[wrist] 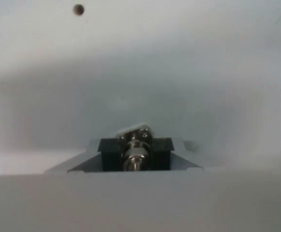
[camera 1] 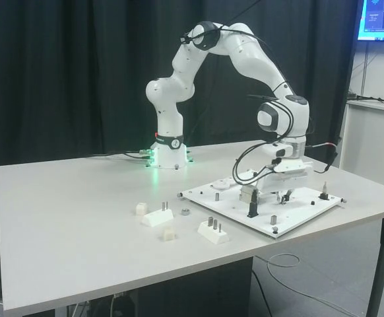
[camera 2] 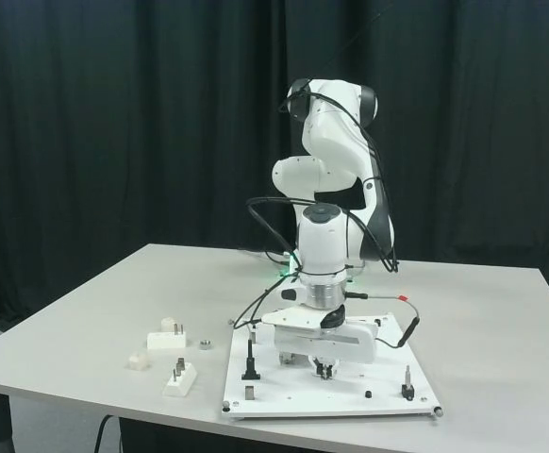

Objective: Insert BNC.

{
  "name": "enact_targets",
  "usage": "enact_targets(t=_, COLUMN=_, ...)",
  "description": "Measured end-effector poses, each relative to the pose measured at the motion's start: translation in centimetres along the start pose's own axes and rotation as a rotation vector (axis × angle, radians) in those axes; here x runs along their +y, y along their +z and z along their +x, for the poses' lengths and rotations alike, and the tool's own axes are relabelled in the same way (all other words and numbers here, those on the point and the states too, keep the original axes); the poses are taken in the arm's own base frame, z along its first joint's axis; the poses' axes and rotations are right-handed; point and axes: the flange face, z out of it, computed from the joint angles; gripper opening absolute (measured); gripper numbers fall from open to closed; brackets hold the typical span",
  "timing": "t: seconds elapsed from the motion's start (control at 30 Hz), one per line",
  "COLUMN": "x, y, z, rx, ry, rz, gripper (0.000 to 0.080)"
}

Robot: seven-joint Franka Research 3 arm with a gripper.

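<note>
Mid-task on the grey bench (camera 1: 66,211): white Franka arm (camera 1: 245,49) bent down over the white task board (camera 1: 297,214) at lower right of the first room view, gripper (camera 2: 324,370) held low, just above the board's surface near the middle of the second room view. In the wrist view, low and centre of frame, a metal BNC connector (wrist: 135,150) seated against a black holder (wrist: 110,154), lying between the fingertips; seemingly clamped there with the gap narrow, though the fingers themselves not plainly shown. White board surface filling the rest of that frame, with one small dark hole (wrist: 78,9) at upper left. No socket visible under the connector, so insertion judged not yet done; whether the plug is aligned with its port, impossible to tell from here. Left to do, by this reading: lining up, pushing home, letting go. On the board, a black upright post (camera 2: 249,363) at lower centre-left of the second room view and a small upright fitting (camera 2: 407,389) near the board's right corner, both apart from the gripper. Off the board, toward lower left, small white blocks with pins (camera 1: 213,231) sitting untouched on the bench. Green light (camera 1: 154,158) glowing at the arm's base.
</note>
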Motion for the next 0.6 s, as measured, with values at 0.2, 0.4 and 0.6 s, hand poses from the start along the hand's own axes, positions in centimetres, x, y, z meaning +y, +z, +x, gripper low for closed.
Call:
enact_targets(t=0.2, x=0.01, y=0.00, z=0.02, rx=0.000, ry=0.113, rz=0.000, gripper=0.0124)
enact_targets(t=0.4, x=0.03, y=0.02, z=0.02, rx=0.000, ry=0.205, rz=0.001, gripper=0.0124)
enact_targets(t=0.6, x=0.09, y=0.08, z=0.01, rx=0.000, ry=0.301, rz=0.006, gripper=0.0124)
